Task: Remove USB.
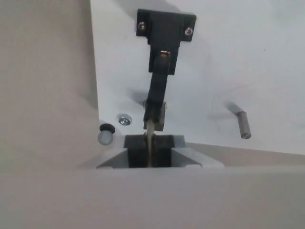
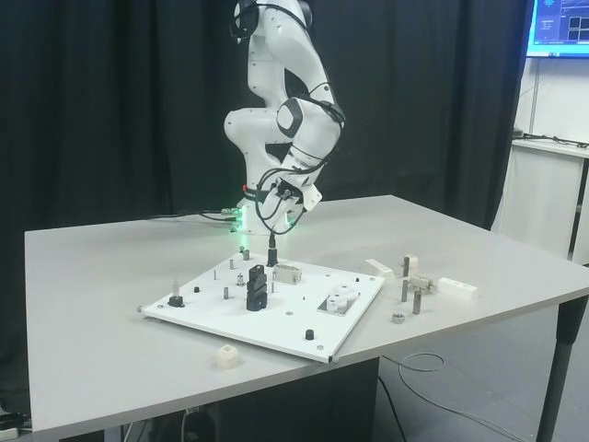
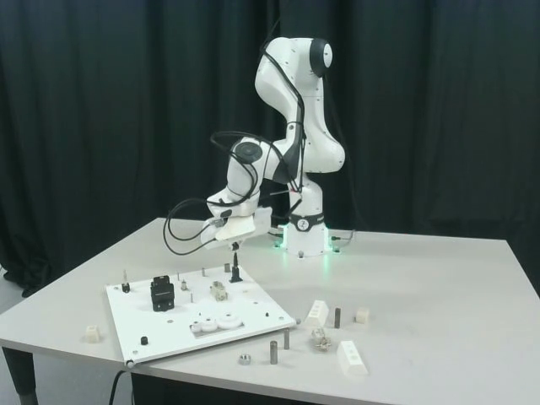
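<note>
My gripper (image 1: 150, 153) is shut on a black USB plug (image 1: 157, 90), which hangs straight down from the fingers. The plug's metal tip shows right at the mouth of a black socket block (image 1: 167, 24) screwed to the white board (image 1: 267, 62). I cannot tell whether the tip still touches the socket. In the first room view the gripper (image 2: 273, 237) stands over the back part of the board (image 2: 276, 318) with the plug (image 2: 272, 249) below it. The second room view has the gripper (image 3: 235, 245) above the socket block (image 3: 236, 275).
A larger black block (image 2: 256, 286) and several pegs stand on the board. A grey pin (image 1: 244, 125), a screw (image 1: 125, 119) and a black-capped peg (image 1: 106, 133) are near the socket. Loose white and grey parts (image 2: 416, 284) lie to the board's side. A white cube (image 2: 225, 356) sits by the table's front edge.
</note>
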Robot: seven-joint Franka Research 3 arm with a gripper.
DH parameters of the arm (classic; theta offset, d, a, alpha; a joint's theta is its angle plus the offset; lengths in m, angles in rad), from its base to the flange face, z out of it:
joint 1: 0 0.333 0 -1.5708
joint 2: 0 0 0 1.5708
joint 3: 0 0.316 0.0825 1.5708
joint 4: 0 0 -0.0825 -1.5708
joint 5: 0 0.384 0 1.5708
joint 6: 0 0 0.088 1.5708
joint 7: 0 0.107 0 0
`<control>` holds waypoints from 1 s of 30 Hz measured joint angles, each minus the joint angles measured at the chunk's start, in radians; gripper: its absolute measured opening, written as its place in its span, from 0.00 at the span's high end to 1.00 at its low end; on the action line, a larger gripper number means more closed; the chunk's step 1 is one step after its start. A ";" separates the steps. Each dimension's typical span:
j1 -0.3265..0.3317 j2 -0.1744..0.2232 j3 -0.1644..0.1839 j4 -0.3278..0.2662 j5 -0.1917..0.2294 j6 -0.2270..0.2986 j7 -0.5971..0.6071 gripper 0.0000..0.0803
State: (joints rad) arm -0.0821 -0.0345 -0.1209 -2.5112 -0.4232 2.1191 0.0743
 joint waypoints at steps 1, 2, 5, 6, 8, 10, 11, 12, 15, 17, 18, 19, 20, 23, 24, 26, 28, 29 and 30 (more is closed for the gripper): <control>0.000 0.000 -0.001 0.000 -0.001 -0.001 -0.005 0.97; 0.000 0.001 -0.003 0.001 -0.001 -0.002 -0.012 0.97; 0.000 0.002 -0.008 0.002 -0.001 -0.002 -0.027 0.97; 0.000 0.002 -0.010 0.003 -0.001 -0.002 -0.029 0.97; 0.000 0.003 -0.013 0.004 -0.001 -0.002 -0.031 0.97; 0.000 0.005 -0.014 0.006 -0.001 -0.001 -0.032 0.97; 0.000 0.005 -0.014 0.007 -0.001 -0.001 -0.032 0.97; 0.000 0.006 -0.014 0.008 -0.001 -0.001 -0.032 0.97; 0.000 0.006 -0.014 0.013 0.000 0.000 -0.032 0.97; 0.000 0.005 -0.014 0.018 0.000 -0.001 -0.032 0.97; 0.000 0.004 -0.014 0.022 0.000 -0.002 -0.032 0.97; 0.000 0.003 -0.013 0.026 0.000 -0.003 -0.032 0.97; 0.001 0.001 -0.013 0.031 0.000 -0.005 -0.032 0.97; 0.006 -0.007 -0.012 0.044 0.001 -0.016 -0.032 0.97; 0.008 -0.011 -0.012 0.049 0.001 -0.023 -0.032 0.97; 0.015 -0.019 -0.012 0.058 0.003 -0.041 -0.032 0.97; 0.020 -0.029 -0.010 0.065 0.005 -0.056 -0.032 0.97; 0.023 -0.033 -0.010 0.068 0.005 -0.064 -0.032 0.97; 0.025 -0.038 -0.010 0.070 0.006 -0.070 -0.032 0.97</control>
State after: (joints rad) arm -0.0569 -0.0725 -0.1310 -2.4408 -0.4172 2.0489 0.0425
